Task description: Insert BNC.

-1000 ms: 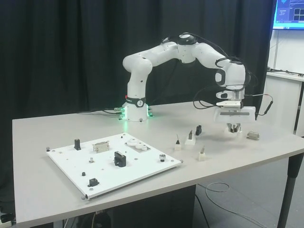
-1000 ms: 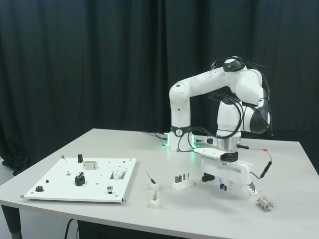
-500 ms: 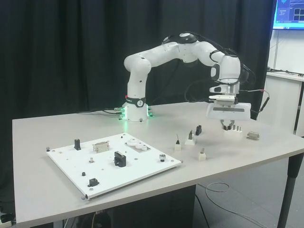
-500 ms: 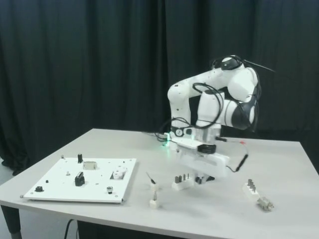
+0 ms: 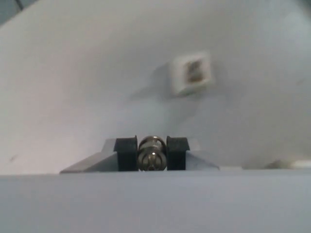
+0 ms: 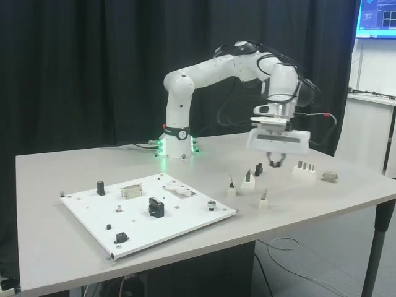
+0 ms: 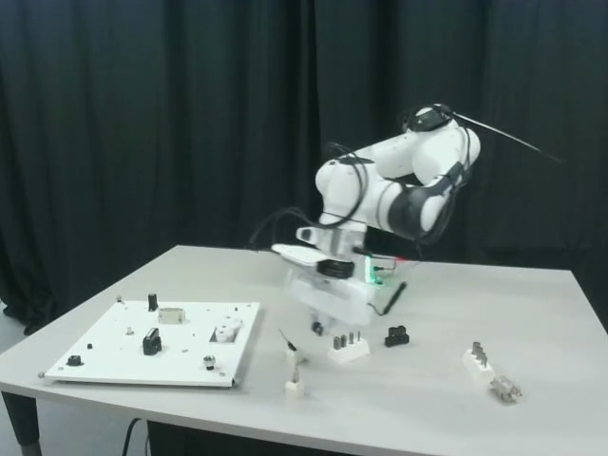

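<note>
you have the bnc connector (image 5: 152,154) clamped between the two black fingers of the gripper (image 6: 274,163), held in the air above the grey table (image 6: 55,166) and near the small part stands. so the pick looks done; the carry to the white board (image 6: 139,213) and the insertion itself are left, and the board is well apart from the gripper. count: one arm, one board, one connector in the gripper, and about five small white stands on the table, as far as you can make out.
</note>
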Controlling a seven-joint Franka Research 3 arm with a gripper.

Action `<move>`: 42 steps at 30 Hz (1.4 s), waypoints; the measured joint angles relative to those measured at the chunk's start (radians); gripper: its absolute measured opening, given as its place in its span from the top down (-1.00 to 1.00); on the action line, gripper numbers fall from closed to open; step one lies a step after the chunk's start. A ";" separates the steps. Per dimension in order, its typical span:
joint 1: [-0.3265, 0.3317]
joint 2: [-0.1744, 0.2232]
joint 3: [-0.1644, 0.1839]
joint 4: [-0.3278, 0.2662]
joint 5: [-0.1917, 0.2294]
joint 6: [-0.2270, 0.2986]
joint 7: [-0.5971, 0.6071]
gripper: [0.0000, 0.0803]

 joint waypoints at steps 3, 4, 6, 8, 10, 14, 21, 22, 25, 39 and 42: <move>-0.032 0.004 -0.013 -0.005 -0.001 0.000 -0.039 0.70; -0.042 0.007 -0.017 -0.006 -0.001 0.000 -0.050 0.70; -0.064 0.013 -0.026 -0.009 -0.001 0.001 -0.071 0.70; -0.087 0.020 -0.035 -0.011 -0.001 0.001 -0.097 0.70; -0.110 0.026 -0.043 -0.013 -0.001 0.002 -0.120 0.70; -0.160 0.032 -0.053 -0.014 -0.001 0.005 -0.166 0.70; -0.250 0.038 -0.067 -0.014 -0.001 0.006 -0.248 0.70; -0.262 0.038 -0.068 -0.014 0.000 0.006 -0.259 0.70; -0.300 0.038 -0.070 -0.014 0.003 0.008 -0.295 0.70; -0.481 0.052 -0.073 -0.003 0.085 0.016 -0.500 0.70; -0.518 0.059 -0.073 0.002 0.101 0.015 -0.528 0.70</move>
